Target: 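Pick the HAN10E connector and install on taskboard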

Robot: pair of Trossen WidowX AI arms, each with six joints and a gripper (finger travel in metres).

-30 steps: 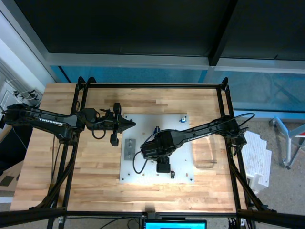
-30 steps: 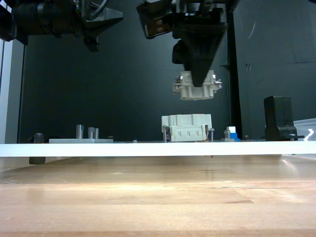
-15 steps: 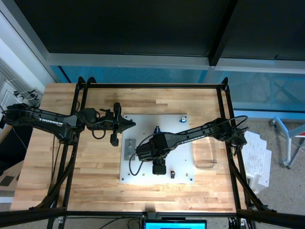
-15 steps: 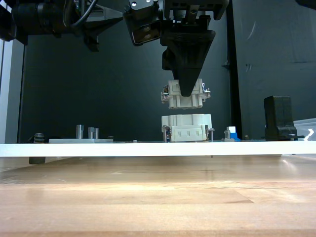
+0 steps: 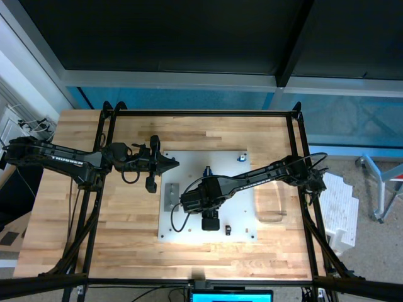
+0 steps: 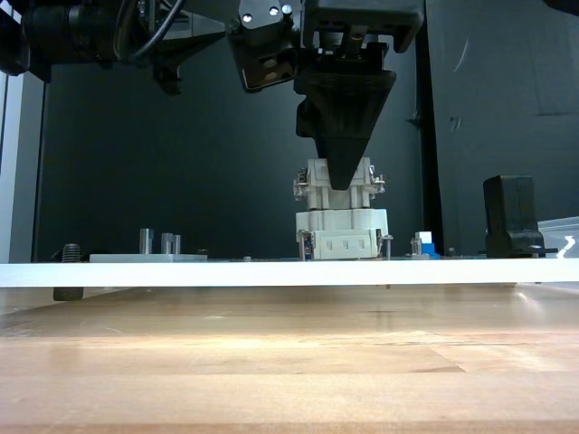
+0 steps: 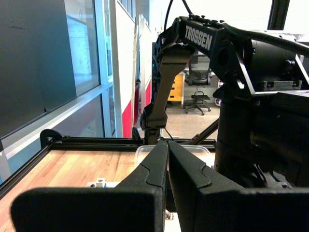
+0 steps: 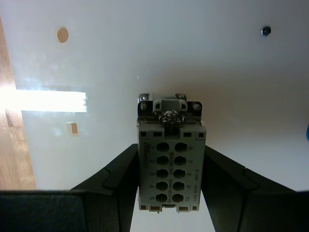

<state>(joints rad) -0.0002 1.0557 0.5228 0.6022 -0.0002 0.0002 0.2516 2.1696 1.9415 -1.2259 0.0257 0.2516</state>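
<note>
Right hand (image 6: pixel 340 176) clamped on the plug (image 8: pixel 169 164) by its long flat sides. Plug is at centre of the low view, right on top of the socket (image 6: pixel 342 237) on the white board (image 6: pixel 271 273). It looks light, stiff plastic with metal end clips. The sides are smooth, so it could slip or tilt; the side grip suits it. Left hand (image 7: pixel 168 145) closed, empty, parked mid-left of the high view. Mating faces hidden, so can't tell if it's seated. From above the arm covers the plug.

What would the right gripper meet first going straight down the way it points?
The right gripper holds the connector, which would press into the socket on the taskboard below; they look almost touching. The left gripper hangs shut near the board's far left corner.
</note>
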